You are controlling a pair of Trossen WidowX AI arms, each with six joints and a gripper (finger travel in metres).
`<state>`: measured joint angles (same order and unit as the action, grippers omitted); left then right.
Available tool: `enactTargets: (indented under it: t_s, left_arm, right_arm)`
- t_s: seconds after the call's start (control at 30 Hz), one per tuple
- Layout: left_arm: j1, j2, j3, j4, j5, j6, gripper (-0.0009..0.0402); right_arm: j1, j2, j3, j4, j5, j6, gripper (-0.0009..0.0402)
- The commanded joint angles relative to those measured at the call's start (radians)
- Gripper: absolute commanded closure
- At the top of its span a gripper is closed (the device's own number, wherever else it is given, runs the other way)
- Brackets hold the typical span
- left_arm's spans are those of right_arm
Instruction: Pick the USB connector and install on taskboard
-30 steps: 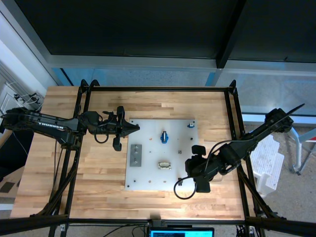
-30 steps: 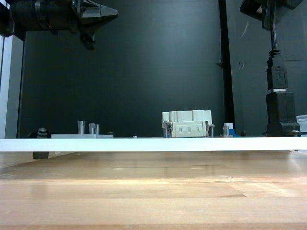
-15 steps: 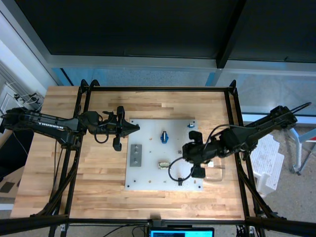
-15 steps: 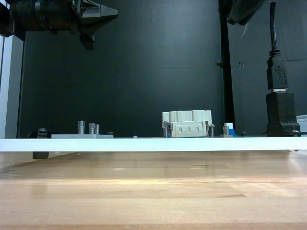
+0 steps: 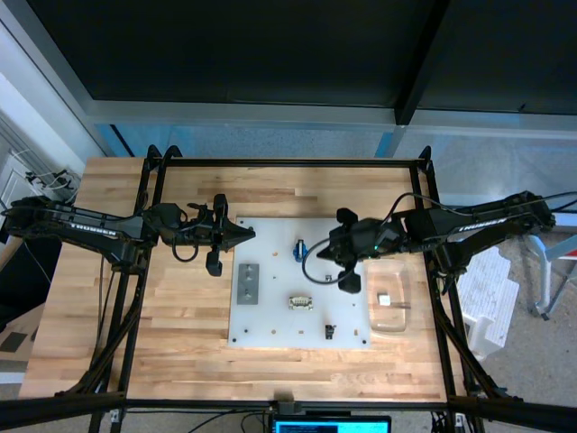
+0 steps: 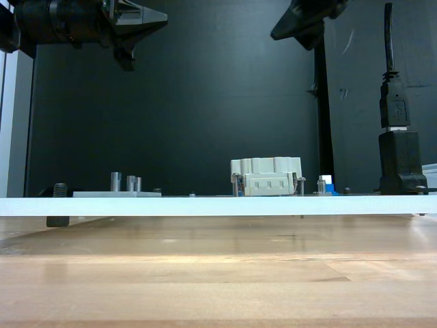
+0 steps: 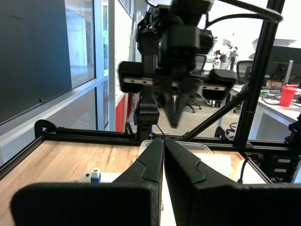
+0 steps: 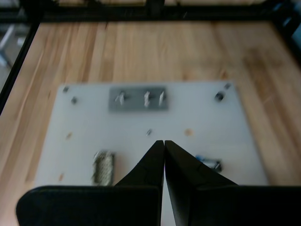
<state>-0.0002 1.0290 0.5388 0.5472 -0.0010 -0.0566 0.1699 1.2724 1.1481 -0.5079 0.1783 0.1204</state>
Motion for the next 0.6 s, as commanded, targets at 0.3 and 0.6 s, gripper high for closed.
enactTargets:
  t_s: [0.3, 0.6]
  left_arm:
    - [0.0, 0.0, 0.0, 0.0, 0.0, 0.0, 0.0393]
    - [0.0, 0.0, 0.0, 0.0, 0.0, 0.0, 0.0393]
  right_arm:
    - [-0.113, -0.1, -0.237, 0.456, -0.078, -0.063, 0.0393]
    - [-0.14, -0.145, -0.389, 0.77, -0.078, -0.077, 0.0393]
